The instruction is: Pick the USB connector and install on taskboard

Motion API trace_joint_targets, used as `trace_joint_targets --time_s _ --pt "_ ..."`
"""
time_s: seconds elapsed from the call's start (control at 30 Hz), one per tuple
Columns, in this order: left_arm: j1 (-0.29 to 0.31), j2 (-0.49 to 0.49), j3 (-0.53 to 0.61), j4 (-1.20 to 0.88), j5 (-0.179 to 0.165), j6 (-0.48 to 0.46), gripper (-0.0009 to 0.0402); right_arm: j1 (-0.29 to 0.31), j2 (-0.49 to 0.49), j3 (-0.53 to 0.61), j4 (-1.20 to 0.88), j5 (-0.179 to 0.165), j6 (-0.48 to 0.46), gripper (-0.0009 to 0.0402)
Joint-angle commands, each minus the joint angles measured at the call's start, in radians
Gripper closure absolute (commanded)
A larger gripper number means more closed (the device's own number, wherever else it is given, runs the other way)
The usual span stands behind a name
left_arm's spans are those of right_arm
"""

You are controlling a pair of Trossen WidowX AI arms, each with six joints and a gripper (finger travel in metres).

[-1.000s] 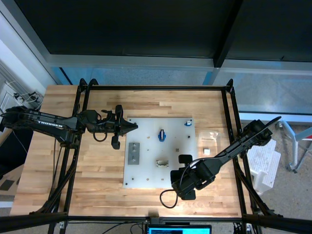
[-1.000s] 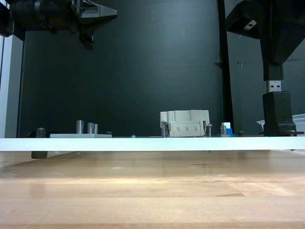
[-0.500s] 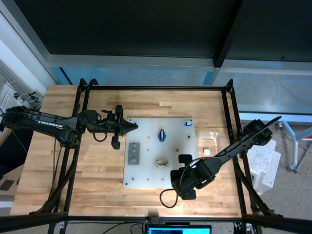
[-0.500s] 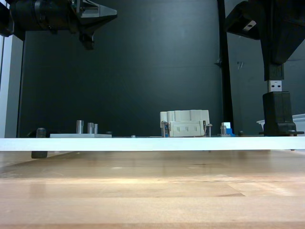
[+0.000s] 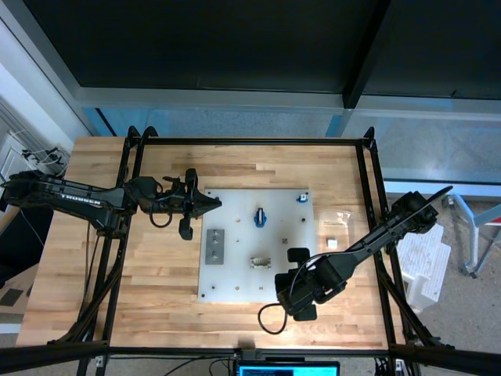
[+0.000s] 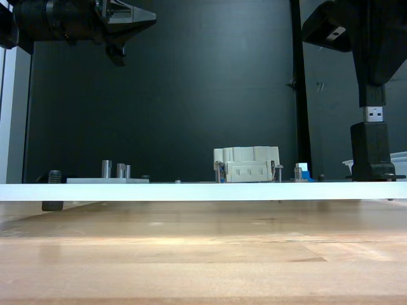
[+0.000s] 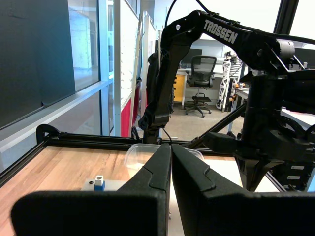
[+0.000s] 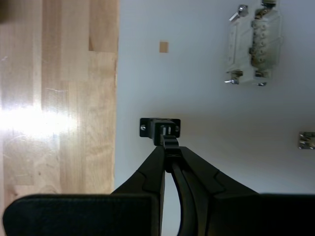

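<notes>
Pinching USB connector (image 6: pixel 373 113) in right gripper (image 8: pixel 169 150) over taskboard (image 5: pixel 235 270) black socket (image 6: pixel 372 151), not in yet; left gripper (image 7: pixel 171 157) closed, empty, toward left edge of tabletop (image 5: pixel 117 301).

Around the bench: a butcher-block table and the room's clutter

The wooden table (image 5: pixel 156 266) has pale and brown strips and sits inside a black metal frame (image 5: pixel 250 142), with a dark panel (image 5: pixel 203 43) behind its far edge. Toward the table's right side lies a clear plastic tub (image 5: pixel 337 218), and a small white cube (image 5: pixel 332 244) rests on the wood just beside it, on the near side. Off the right edge, a stack of white papers (image 5: pixel 423 262) sits on the floor. A lit blue screen (image 5: pixel 288 368) peeks in at the near edge, and loose cables (image 5: pixel 31 160) hang by the left wall. Farther back in the room stand tall glass panels (image 7: pixel 86 44) and a black office chair (image 7: pixel 203 69).
</notes>
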Motion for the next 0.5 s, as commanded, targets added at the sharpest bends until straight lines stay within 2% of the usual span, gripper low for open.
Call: trace_joint_targets --time_s 0.03,0.5 --pt "0.000 0.000 0.000 0.000 0.000 0.000 0.0393 -0.001 -0.004 0.003 0.004 0.005 0.001 0.0393" --pt "0.000 0.000 0.000 0.000 0.000 0.000 0.0393 0.000 -0.002 0.003 0.010 0.013 -0.001 0.0393"
